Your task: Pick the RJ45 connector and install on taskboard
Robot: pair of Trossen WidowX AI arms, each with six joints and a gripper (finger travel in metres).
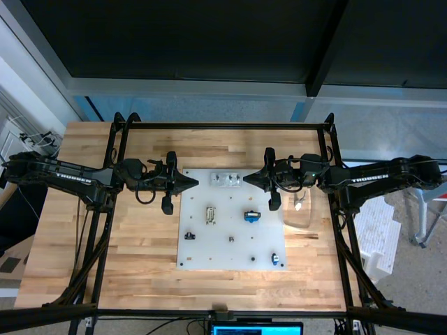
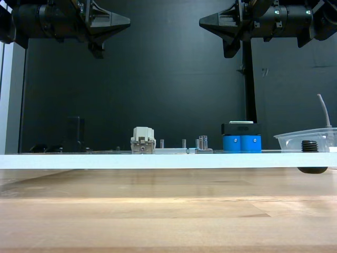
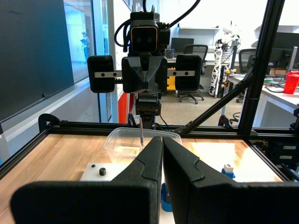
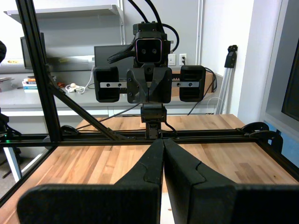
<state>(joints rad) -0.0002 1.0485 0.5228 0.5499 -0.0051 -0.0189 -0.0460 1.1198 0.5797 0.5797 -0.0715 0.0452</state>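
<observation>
The RJ45 connector point(image 1: 276, 259) is a tiny blue block near the front right corner of the taskboard point(image 1: 209, 244), and in the left wrist view the connector point(image 3: 227, 170) carries a pale top. My left gripper point(image 1: 195, 183) hangs high over the board's left edge, shut and empty. My right gripper point(image 1: 246, 179) hangs high over the board's far edge, also shut and empty. The two tips point at each other, a short gap apart. In the low view the left gripper point(image 2: 128, 22) and right gripper point(image 2: 201, 22) are far above the taskboard point(image 2: 158, 161).
A larger blue fitting with black sides point(image 1: 252, 216) stands mid-board, a pale connector block point(image 1: 209, 214) to its left. A clear plastic tray point(image 1: 302, 213) with a whitish lump point(image 1: 298, 204) sits off the board's right edge. Black frame rails point(image 1: 223, 126) ring the table.
</observation>
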